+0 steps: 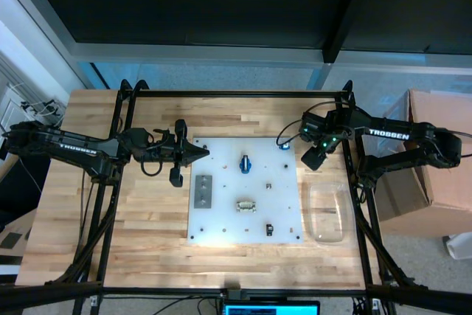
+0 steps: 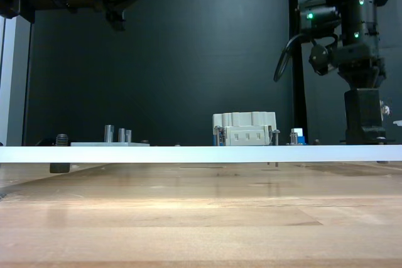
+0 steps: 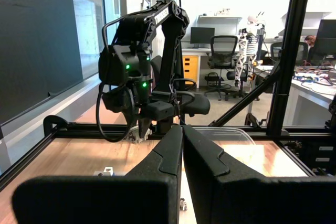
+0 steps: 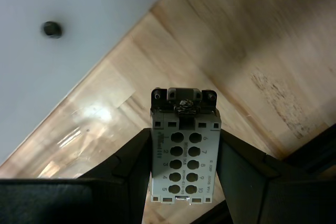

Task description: Remove the HAN10E connector from the taskboard and place in the container

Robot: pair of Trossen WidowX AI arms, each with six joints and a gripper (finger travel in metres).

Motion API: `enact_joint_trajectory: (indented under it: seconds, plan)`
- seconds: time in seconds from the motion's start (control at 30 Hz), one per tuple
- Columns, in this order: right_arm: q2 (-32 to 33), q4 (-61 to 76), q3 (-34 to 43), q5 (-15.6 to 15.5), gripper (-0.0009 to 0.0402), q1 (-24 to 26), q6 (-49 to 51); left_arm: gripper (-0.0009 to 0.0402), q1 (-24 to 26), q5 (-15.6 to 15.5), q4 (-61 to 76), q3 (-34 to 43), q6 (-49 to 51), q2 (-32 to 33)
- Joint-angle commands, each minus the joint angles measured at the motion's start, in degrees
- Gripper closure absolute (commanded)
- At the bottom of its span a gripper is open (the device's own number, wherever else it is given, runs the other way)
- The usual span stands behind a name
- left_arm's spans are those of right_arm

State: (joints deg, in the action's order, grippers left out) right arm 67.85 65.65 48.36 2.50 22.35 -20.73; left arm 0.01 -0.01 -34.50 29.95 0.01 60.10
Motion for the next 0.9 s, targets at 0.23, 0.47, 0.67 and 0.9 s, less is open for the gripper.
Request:
enact_joint_trajectory:
  seconds: [0.23, 0.47, 0.67, 0.9]
  plan:
    - [0.04, -7.1, -6.47, 1.55, 0.0366, 1.77, -1.55, 0.0393, -0.02, 0.0, -0.02, 0.0, -0.02, 0.02]
    - [0.04, -10.16, -9.55, 1.57, 0.0315, 1.81, -2.6, 0.0393, -0.02, 0.0, -0.02, 0.0, -0.02, 0.02]
    - [0.04, -10.51, -10.12, 2.08, 0.0278, 1.84, -2.84, 0.0393, -0.02, 0.0, -0.02, 0.0, -0.02, 0.0]
    - [0.04, -10.47, -10.32, 2.05, 0.023, 1.84, -2.8, 0.0393, -0.02, 0.0, -0.02, 0.0, -0.02, 0.02]
